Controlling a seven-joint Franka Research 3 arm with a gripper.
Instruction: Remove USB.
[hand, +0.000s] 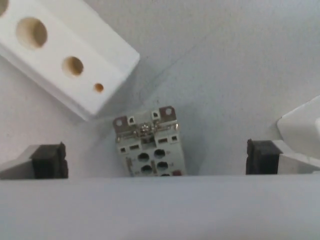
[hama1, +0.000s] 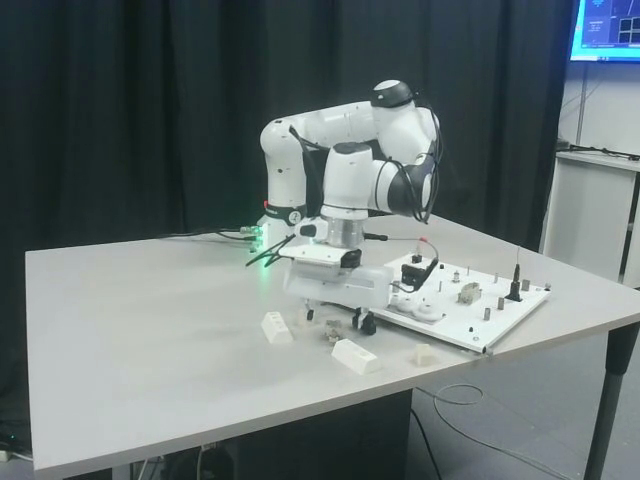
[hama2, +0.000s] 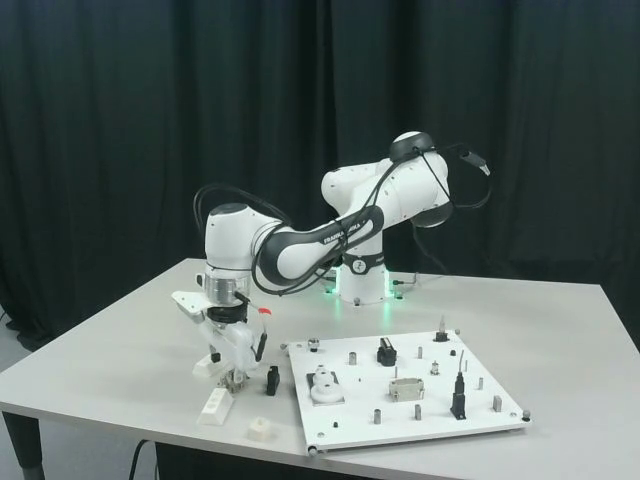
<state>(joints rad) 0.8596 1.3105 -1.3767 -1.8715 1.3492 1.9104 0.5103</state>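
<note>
My gripper (hand: 155, 159) is open, its black pads (hand: 47, 160) wide apart. Between them, on the grey table, lies a small grey-white connector block (hand: 150, 145) with metal clips; nothing touches it. From the room the gripper (hama1: 335, 320) hangs low over that block (hama1: 333, 336), just off the near corner of the white board (hama1: 500, 320). The gripper (hama2: 243, 372) shows the same in the second room view. A black plug with a thin cable (hama1: 415, 268) stands on the board, apart from the gripper. I cannot tell which part is the USB.
A white block with several round holes (hand: 65, 55) lies close beside the connector. Two more white blocks (hama1: 276, 327) (hama1: 356, 355) and a small white piece (hama1: 424, 353) lie near the gripper. The board (hama2: 400, 425) carries several upright pegs and fittings.
</note>
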